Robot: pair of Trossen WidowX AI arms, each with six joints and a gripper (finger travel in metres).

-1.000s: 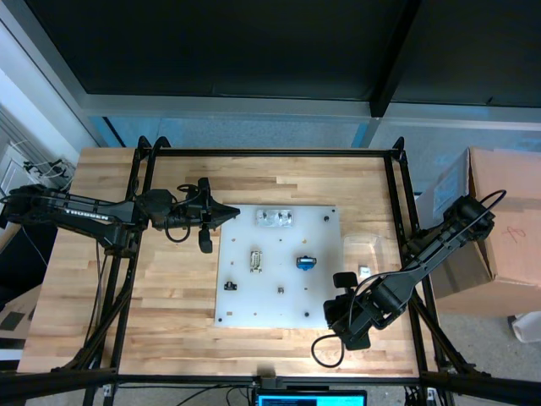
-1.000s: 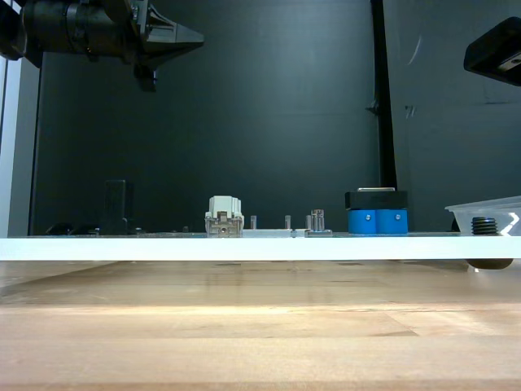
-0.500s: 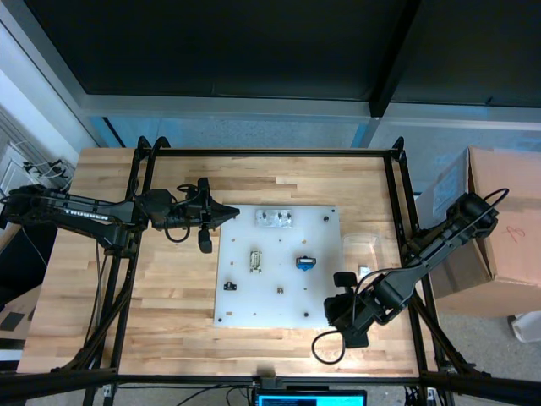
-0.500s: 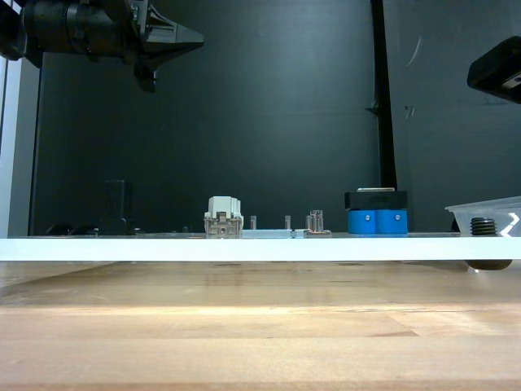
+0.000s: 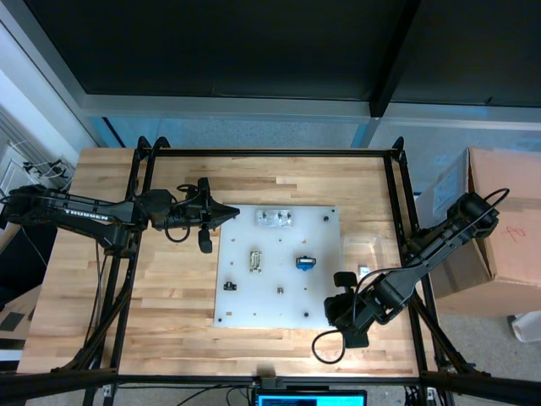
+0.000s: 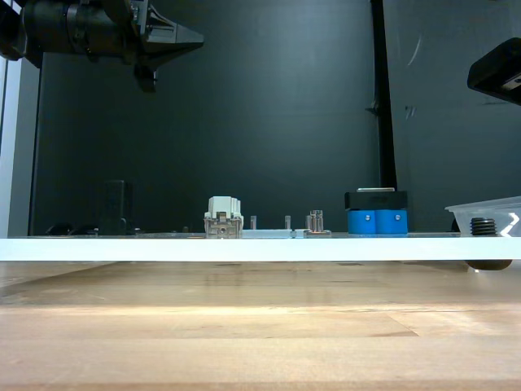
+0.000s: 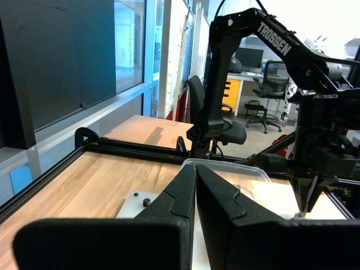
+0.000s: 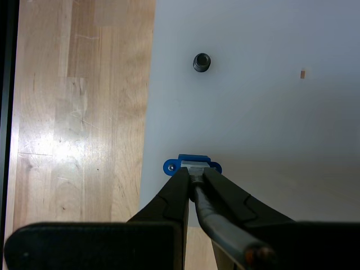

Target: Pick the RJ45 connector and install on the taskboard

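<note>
While the left gripper (image 5: 228, 213) hangs at the board's (image 5: 279, 309) left edge, the right gripper (image 5: 338, 311) is over its near-right corner. Low: both ride high. Left wrist: fingers (image 7: 174, 197) together, empty. Right wrist: fingers (image 8: 174, 191) clamp the RJ45 (image 8: 197, 188), clear of the board; pick looks done, seating pending.

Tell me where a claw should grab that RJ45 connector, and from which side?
Probably just behind the plug head, from above, cable tail trailing back between the fingers; the body looks narrow there. The right claw, high over the taskboard's near right corner, is shut on the RJ45 connector that way. The left claw, shut, hovers over its far left corner.
</note>
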